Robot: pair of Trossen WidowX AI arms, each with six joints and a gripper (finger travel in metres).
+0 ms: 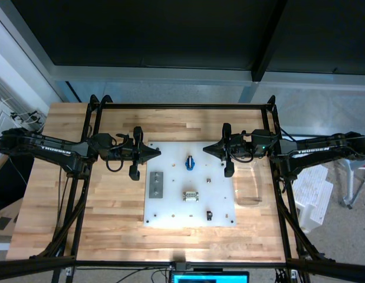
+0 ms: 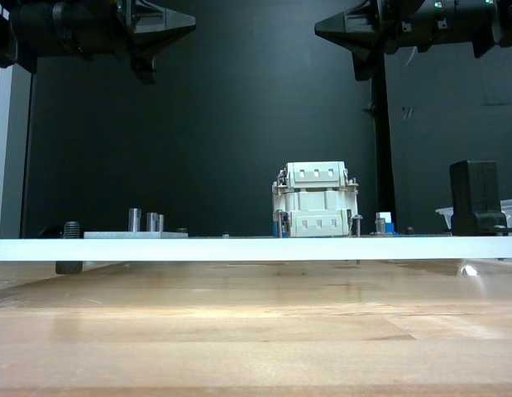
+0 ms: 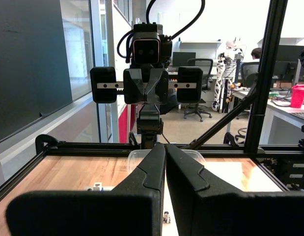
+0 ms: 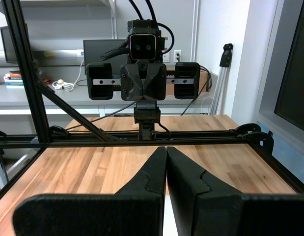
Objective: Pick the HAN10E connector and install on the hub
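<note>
The pale grey HAN10E connector (image 2: pixel 316 175) sits stacked on the beige hub (image 2: pixel 316 222), which has metal screws at its ends. From above the two read as one small block (image 1: pixel 191 195) in the middle of the white board (image 1: pixel 170 215). My left gripper (image 1: pixel 158 151) hovers shut and empty above the board's far left corner. My right gripper (image 1: pixel 206 149) hovers shut and empty above the far right part, facing it. Each wrist view shows its own closed fingers (image 3: pixel 152 172) (image 4: pixel 152 172) and the opposite arm.
On the board stand a grey metal block with two pegs (image 1: pixel 155 183), a blue upright piece (image 1: pixel 190 161) and a small black part (image 1: pixel 210 214). A clear plastic tub (image 1: pixel 248 186) sits off the board's right edge. Black frame rails border the table.
</note>
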